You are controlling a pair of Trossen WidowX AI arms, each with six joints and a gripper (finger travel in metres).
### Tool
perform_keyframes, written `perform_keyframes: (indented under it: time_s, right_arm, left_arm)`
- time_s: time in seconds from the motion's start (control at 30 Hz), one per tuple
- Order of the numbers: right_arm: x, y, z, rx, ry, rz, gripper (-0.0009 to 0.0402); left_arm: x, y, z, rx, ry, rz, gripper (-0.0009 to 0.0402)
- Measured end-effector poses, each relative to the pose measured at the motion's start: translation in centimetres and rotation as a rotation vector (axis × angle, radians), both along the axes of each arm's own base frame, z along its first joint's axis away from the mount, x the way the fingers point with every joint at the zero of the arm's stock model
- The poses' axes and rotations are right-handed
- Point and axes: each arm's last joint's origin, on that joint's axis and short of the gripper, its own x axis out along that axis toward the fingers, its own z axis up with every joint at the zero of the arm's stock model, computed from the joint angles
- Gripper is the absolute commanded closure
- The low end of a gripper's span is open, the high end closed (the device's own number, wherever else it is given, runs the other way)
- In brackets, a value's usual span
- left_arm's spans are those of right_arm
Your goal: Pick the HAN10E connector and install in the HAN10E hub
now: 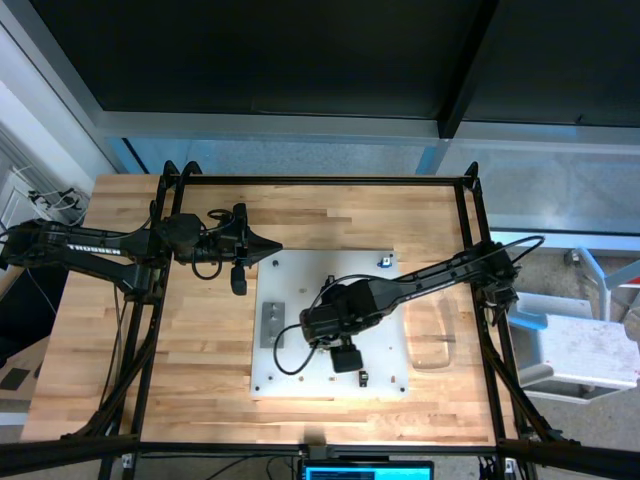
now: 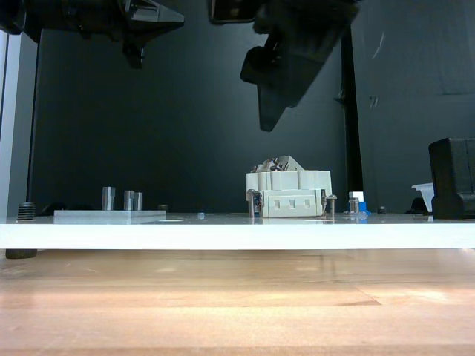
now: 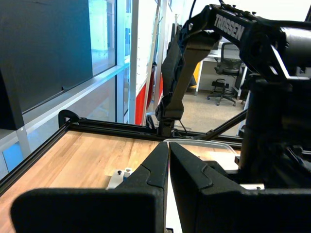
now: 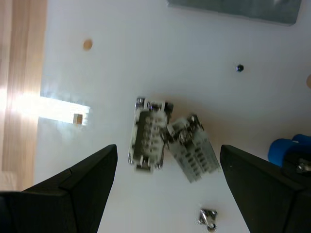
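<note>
Pre-grasp over the task board: my right gripper [image 4: 168, 148] hangs well above the white board [image 1: 300, 380], its two black wedge fingers [image 4: 77, 189] spread wide and holding nothing. Directly beneath the gap lies the HAN10E connector [image 4: 193, 149], a beige-grey moulded block ribbed with rows of small slots. It sits skewed, one corner seemingly touching the HAN10E hub [image 4: 147, 133]. The hub is a paler rectangular socket with silvery hardware at its ends and a pin-patterned face turned up toward me.

The pick is not yet made, as I judge it, and the install lies entirely ahead. Next I need a wrist turn to square my fingers with the connector's long sides. Then comes a straight descent and a closing that takes the plug alone, since the hub sits so close that one finger could catch it. The plastic looks hard and smooth, so a centred grip matters.

The board is glossy and throws a bright glare patch. A dull grey metal block [image 4: 233, 7] and an upright blue part [image 4: 284, 145] stand apart from the pair. My left gripper [image 1: 268, 247] is pinched closed and empty, parked high over the wooden table [image 1: 200, 360] near the board's far left corner.
</note>
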Motion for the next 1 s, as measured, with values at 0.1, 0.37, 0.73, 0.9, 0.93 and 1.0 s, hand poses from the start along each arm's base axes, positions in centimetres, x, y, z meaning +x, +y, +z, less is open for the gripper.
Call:
perform_keyframes:
  time_s: [0.1, 0.37, 0.73, 0.9, 0.93, 1.0]
  right_arm:
    - [-0.8, -0.2, 0.2, -0.009, -0.013, 0.044, 0.0103]
    - [-2.9, -1.0, 0.4, -0.023, -0.047, 0.112, 0.0113]
    - [-5.7, -2.0, -0.6, -0.009, -0.111, 0.109, 0.0114]
    - [-6.1, -2.1, -0.8, -0.016, -0.116, 0.131, 0.0114]
    - [-6.1, -2.1, -0.8, -0.017, -0.117, 0.135, 0.0114]
    - [-6.1, -2.1, -0.8, -0.021, -0.122, 0.149, 0.0114]
  left_arm:
    - [0.0, 0.0, 0.0, 0.0, 0.0, 0.0, 0.0393]
    - [0.0, 0.0, 0.0, 0.0, 0.001, 0.0, 0.0392]
    - [0.0, 0.0, 0.0, 0.0, 0.001, 0.0, 0.0392]
    - [0.0, 0.0, 0.0, 0.0, 0.001, 0.0, 0.0393]
    - [0.0, 0.0, 0.0, 0.0, 0.001, 0.0, 0.0392]
    - [0.0, 0.0, 0.0, 0.0, 0.002, 0.0, 0.0392]
